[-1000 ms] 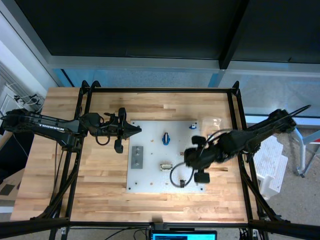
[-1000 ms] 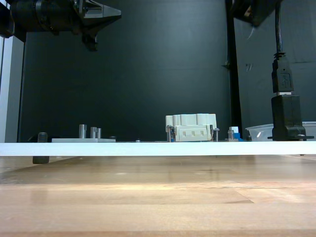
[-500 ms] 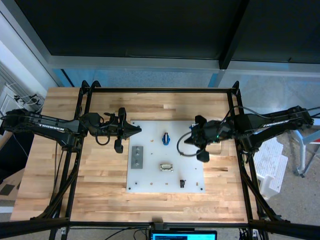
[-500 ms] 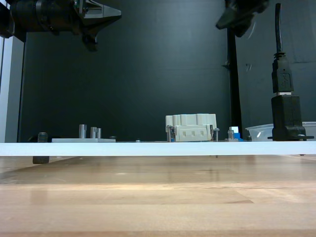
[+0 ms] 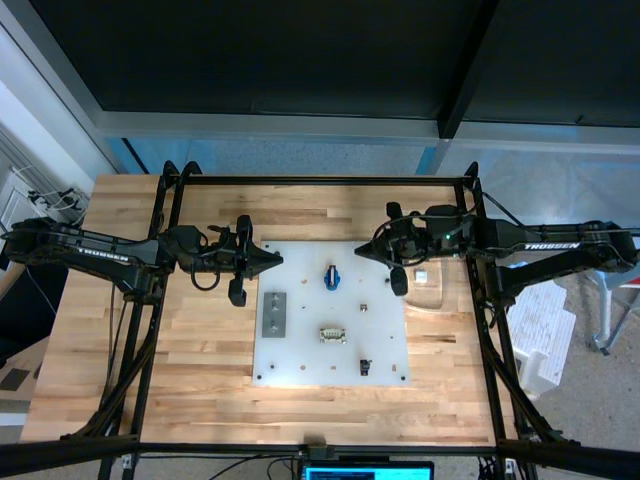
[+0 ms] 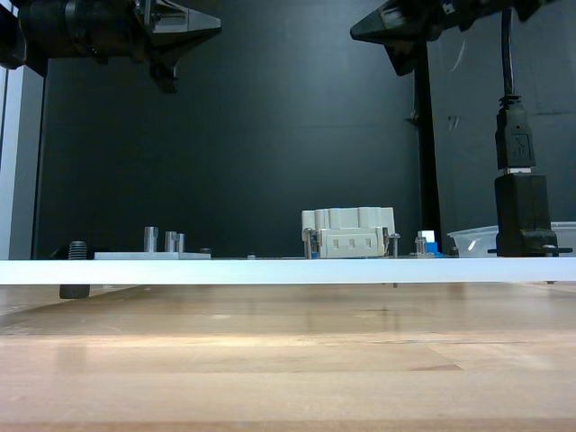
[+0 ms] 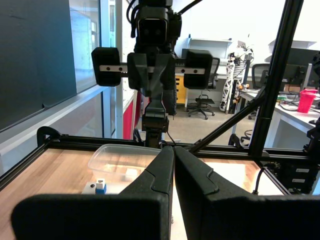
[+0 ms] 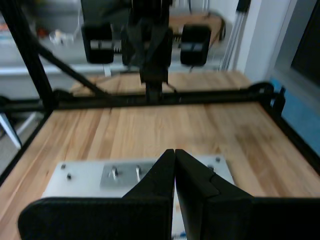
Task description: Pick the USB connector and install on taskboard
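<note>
Now the right gripper (image 5: 380, 250), fingers pressed together and empty, has pulled back from the near-right part of the flat white square taskboard (image 5: 300, 345) to its far right edge, which suggests the insertion is done. The small black USB connector (image 6: 516, 139) stands upright in the board's black port (image 6: 526, 220) at the near right. The left gripper (image 5: 272, 260), fingers also pressed together, hovers at the far left edge.

A robotics lab; a wood-block counter (image 5: 200, 330) sits inside a black extrusion frame (image 5: 320, 181); office chairs (image 7: 202, 104) stand in the room beyond; left claw (image 5: 273, 260) and right claw (image 5: 373, 252) hang over it.
</note>
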Robot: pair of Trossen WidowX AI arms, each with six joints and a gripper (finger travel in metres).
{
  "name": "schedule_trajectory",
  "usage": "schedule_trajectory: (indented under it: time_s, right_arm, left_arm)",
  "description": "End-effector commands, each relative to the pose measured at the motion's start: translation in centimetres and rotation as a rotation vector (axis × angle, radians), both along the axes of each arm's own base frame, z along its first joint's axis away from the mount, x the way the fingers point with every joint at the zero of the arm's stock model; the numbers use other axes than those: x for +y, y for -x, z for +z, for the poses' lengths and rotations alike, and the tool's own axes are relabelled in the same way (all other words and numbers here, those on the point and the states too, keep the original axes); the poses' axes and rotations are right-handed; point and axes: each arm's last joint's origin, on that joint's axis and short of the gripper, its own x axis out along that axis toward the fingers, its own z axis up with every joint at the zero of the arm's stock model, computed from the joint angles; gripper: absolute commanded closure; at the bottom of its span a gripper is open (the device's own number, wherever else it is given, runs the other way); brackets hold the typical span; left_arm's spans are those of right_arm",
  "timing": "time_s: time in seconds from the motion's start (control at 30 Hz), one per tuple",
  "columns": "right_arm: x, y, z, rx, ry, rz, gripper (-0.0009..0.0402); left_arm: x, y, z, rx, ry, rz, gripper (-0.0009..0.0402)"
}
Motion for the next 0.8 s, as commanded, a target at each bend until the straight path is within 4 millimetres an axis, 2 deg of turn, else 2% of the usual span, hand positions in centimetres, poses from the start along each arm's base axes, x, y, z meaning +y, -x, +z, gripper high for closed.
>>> schedule_trajectory:
  time_s: [0.03, 0.33, 0.8]
  right_arm:
    - [0.0, 0.2, -0.5, -0.079, 0.004, 0.004, 0.0393]
    - [-0.1, 0.6, -2.1, -0.261, -0.025, -0.012, 0.0393]
    - [0.1, 0.9, -3.5, -0.267, -0.025, -0.001, 0.0393]
  left_arm:
    - [0.0, 0.0, 0.0, 0.0, 0.0, 0.0, 0.0393]
    - [0.0, 0.0, 0.0, 0.0, 0.0, 0.0, 0.0393]
    - [0.0, 0.0, 0.0, 0.0, 0.0, 0.0, 0.0393]
